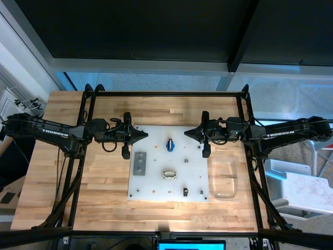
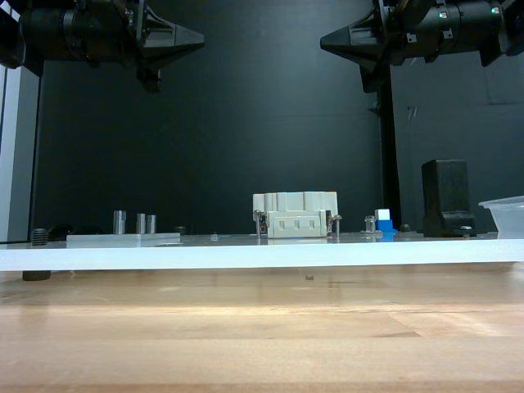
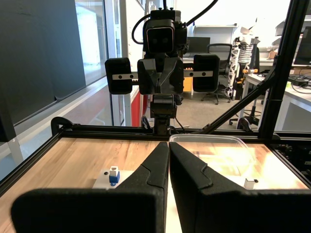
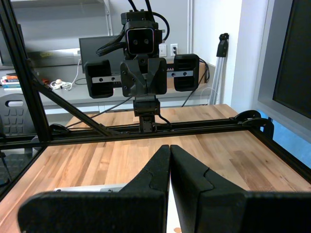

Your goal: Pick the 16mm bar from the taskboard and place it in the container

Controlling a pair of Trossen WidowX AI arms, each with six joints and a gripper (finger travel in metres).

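From my station I see the left claw (image 1: 143,135) up over the far left corner of the white square taskboard (image 1: 156,185), its fingers (image 3: 154,167) pressed together with no gap and nothing between them. The right claw (image 1: 188,133) mirrors it over the board's far right corner, fingers (image 4: 156,167) likewise closed flat on each other and holding nothing. Both tips point inward at one another, and the low view puts them well above the board.

The board lies in the middle of the light wooden surface (image 1: 78,192). Small dull-grey metal pegs (image 2: 141,223) stand upright on the grey rectangular block (image 1: 139,162) near the board's left edge; I take the 16mm bar to be one of these, but I cannot tell which. A blue knob (image 1: 170,145) sits toward the board's far edge.

The clear rectangular plastic container (image 1: 213,177) rests on the surface just beside the board's right edge, toward its near corner.
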